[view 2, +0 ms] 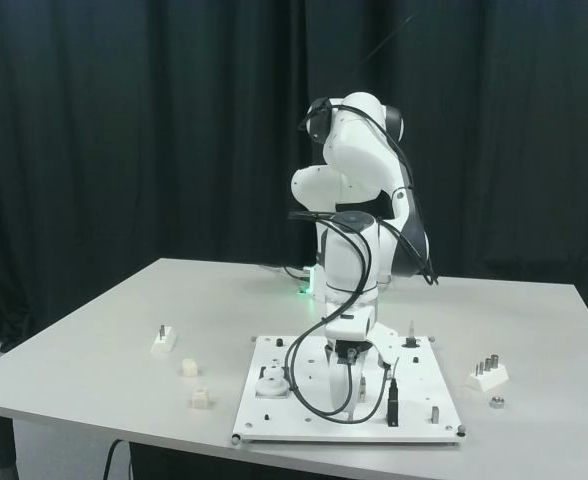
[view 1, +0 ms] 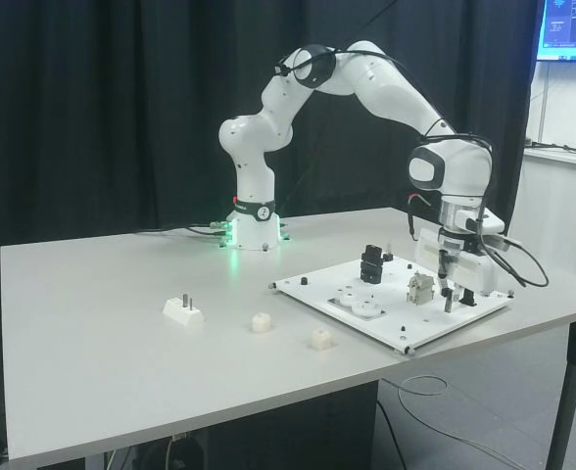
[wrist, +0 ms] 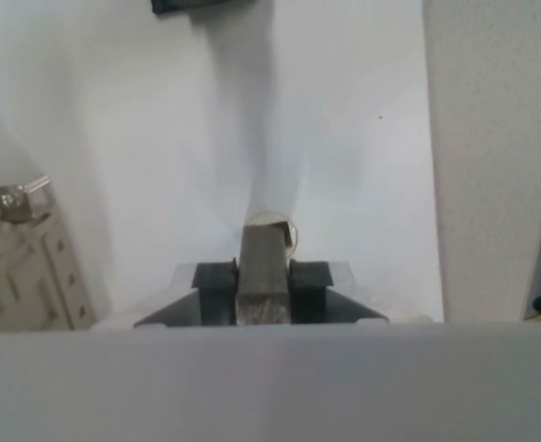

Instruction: Insert square peg 3.

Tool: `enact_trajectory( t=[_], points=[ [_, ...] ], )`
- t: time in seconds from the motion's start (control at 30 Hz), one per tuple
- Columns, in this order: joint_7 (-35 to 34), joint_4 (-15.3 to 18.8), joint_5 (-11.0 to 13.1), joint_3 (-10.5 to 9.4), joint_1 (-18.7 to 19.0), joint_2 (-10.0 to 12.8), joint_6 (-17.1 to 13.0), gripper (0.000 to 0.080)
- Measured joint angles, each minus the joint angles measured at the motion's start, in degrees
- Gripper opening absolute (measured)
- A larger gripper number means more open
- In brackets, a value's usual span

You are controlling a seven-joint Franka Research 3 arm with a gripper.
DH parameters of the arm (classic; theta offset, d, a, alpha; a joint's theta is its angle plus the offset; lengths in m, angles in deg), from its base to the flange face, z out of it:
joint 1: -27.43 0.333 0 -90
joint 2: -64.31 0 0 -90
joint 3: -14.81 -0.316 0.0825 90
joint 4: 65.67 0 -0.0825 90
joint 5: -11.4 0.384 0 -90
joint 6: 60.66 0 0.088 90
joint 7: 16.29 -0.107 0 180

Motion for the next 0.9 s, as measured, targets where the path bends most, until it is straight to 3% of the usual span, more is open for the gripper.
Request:
enact_trajectory(
  t=[0.9],
  points=[
    [0.7,0.2,-0.2,0.05,0.1,0.0,-0.8,0.0114]
  ],
)
